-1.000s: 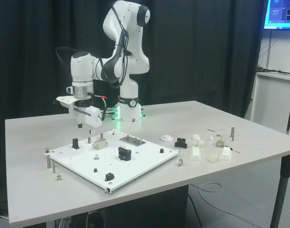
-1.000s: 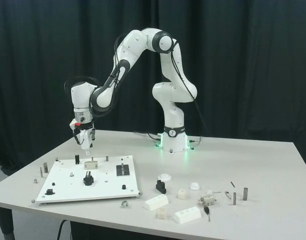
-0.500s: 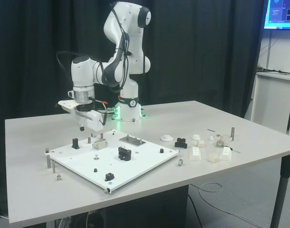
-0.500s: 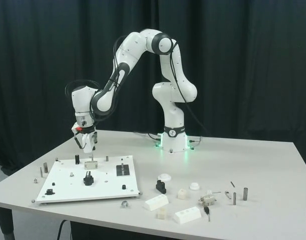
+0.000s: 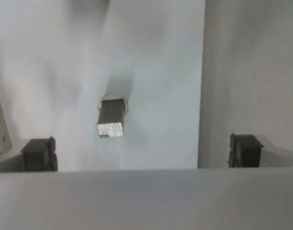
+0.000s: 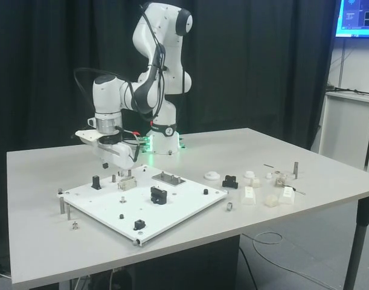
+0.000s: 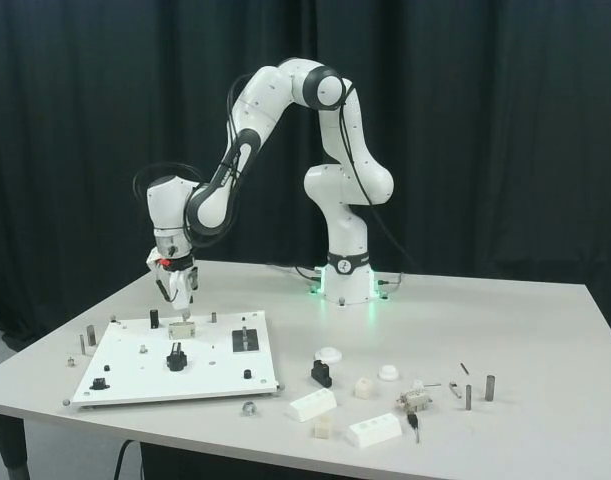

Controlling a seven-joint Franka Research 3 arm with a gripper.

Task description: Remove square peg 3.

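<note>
White board [image 5: 156, 72] edge runs just beside upright square peg [image 5: 111, 117], claw [image 5: 141, 153] spread.

A black curtain [image 7: 505, 130] covers the whole rear wall. In the first room view, a monitor [image 6: 356, 18] hangs at the upper right corner. Below it stands a white cabinet [image 6: 347, 124]. The grey table [image 7: 525, 330] stands before the curtain. A cable [image 6: 266, 238], apparently loose, lies on the floor [image 6: 305, 266].

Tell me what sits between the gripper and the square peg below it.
Nothing. In the wrist view only bare white board shows between the open gripper and the upright grey peg. The room views show the gripper hovering above the board.
</note>
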